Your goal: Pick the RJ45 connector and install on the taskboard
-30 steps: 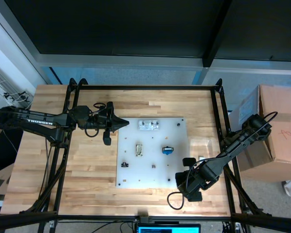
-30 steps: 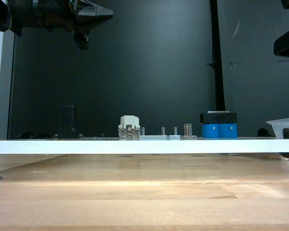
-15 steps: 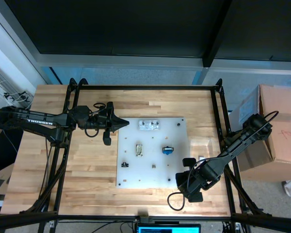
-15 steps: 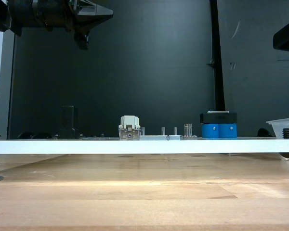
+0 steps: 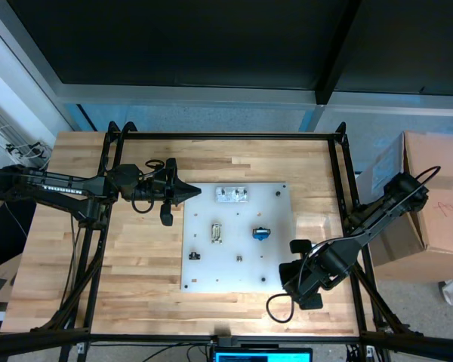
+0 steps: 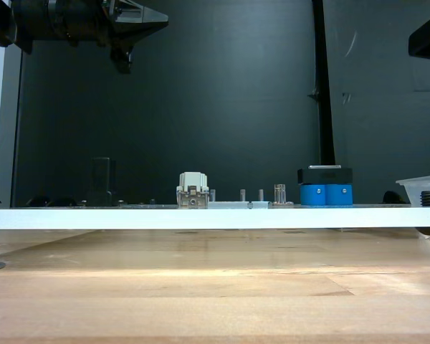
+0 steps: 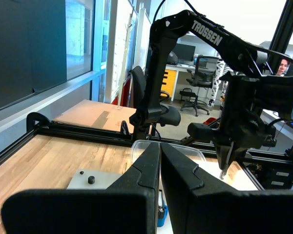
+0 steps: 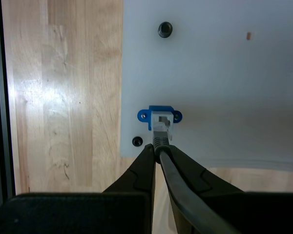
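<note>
RJ45 connector (image 8: pixel 161 127): clamped in right gripper (image 8: pixel 158 146), plug-end down, above taskboard's (image 8: pixel 210 73) near-right corner.
left gripper (image 5: pixel 195 192): jaws together, far-left corner.

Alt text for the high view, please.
The right gripper hangs by the near right corner of the white task board; the RJ45 connector in its fingers is not discernible here. The left gripper, fingers shut, points at the board's far left corner.
</note>
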You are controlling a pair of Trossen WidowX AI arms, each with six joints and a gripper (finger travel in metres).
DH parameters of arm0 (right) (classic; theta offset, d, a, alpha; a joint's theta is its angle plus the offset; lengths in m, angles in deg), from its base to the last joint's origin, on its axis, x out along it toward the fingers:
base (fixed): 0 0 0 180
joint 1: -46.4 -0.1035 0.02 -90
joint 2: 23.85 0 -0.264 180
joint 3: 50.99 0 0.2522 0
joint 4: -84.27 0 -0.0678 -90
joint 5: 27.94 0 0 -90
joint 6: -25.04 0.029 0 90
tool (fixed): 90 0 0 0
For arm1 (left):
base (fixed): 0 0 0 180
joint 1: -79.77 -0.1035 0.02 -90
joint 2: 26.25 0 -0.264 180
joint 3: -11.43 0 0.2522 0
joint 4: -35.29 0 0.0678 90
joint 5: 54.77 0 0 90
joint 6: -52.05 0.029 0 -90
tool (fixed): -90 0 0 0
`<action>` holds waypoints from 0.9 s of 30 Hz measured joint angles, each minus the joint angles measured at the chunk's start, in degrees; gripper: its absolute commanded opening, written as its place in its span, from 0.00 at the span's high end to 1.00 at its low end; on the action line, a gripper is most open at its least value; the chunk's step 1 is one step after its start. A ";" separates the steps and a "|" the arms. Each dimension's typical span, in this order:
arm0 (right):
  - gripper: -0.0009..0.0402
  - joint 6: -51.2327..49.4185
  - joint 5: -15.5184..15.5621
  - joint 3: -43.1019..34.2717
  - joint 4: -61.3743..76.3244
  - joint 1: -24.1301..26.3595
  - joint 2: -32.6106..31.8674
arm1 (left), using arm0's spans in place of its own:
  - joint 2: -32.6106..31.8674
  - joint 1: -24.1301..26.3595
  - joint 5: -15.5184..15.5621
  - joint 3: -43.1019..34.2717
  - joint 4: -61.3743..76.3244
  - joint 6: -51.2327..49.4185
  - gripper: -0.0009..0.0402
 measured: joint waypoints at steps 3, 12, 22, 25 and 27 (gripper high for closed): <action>0.98 -0.04 0.00 0.00 0.81 0.00 0.20 | 0.00 0.00 0.00 0.00 0.00 0.00 0.98; 0.98 -1.01 -0.13 0.00 0.79 0.00 0.24 | 0.00 0.00 0.00 0.00 -0.02 0.00 0.98; 0.98 -1.53 -0.24 0.07 0.02 -0.02 -1.51 | -0.02 0.00 0.02 0.02 -0.02 0.00 0.98; 0.98 -1.53 -0.24 0.13 -0.17 -0.02 -1.95 | 0.00 0.00 0.00 0.02 -0.02 0.00 0.98; 0.98 -1.53 -0.24 0.39 -0.79 -0.02 -2.34 | -0.02 0.00 0.00 0.02 -0.02 0.00 0.98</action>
